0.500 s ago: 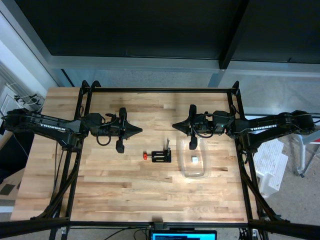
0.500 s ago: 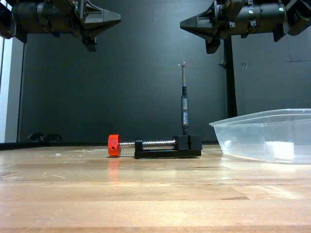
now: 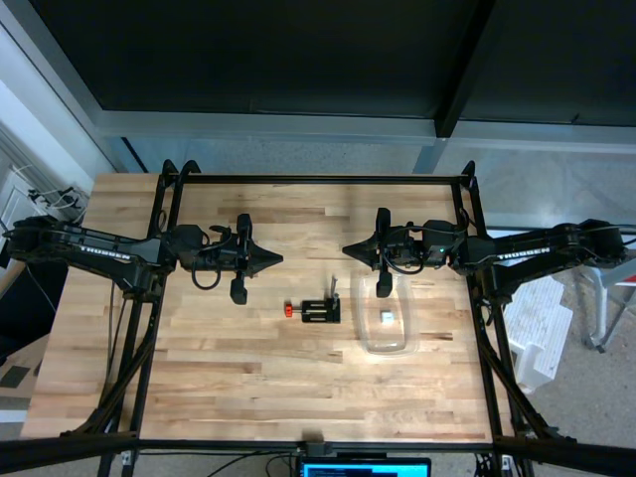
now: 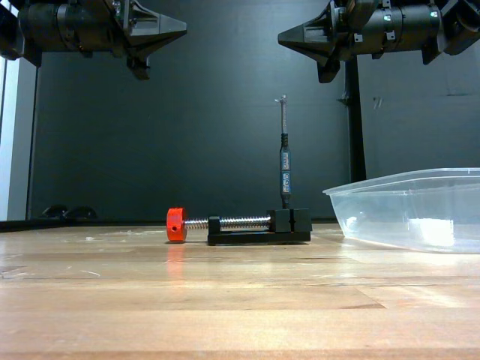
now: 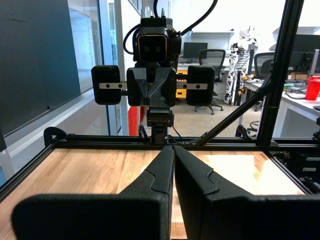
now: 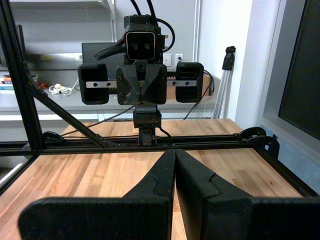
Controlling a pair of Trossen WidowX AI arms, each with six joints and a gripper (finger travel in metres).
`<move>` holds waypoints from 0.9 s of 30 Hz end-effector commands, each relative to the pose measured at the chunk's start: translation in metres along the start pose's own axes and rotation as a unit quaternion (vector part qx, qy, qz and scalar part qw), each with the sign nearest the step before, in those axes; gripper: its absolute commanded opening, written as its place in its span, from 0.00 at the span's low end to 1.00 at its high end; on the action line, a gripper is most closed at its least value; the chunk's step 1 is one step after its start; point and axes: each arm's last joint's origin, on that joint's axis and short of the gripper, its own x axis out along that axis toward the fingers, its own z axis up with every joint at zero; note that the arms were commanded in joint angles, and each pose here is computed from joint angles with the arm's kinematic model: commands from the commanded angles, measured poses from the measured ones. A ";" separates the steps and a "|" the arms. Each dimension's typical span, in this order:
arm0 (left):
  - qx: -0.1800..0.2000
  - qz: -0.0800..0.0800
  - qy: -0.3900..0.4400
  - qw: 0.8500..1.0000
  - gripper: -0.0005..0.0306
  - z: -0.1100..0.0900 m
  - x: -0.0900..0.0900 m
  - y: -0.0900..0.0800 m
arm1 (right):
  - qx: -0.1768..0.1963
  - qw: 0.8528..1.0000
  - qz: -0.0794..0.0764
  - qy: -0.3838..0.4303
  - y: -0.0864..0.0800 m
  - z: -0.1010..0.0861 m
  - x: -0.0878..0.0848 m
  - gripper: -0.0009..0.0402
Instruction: Remove the USB-C connector from taskboard and place in the container
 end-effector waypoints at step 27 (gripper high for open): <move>0.000 0.000 0.000 1.000 0.02 0.000 0.000 0.000 | -0.017 0.946 0.065 0.319 0.028 0.040 -0.002 0.02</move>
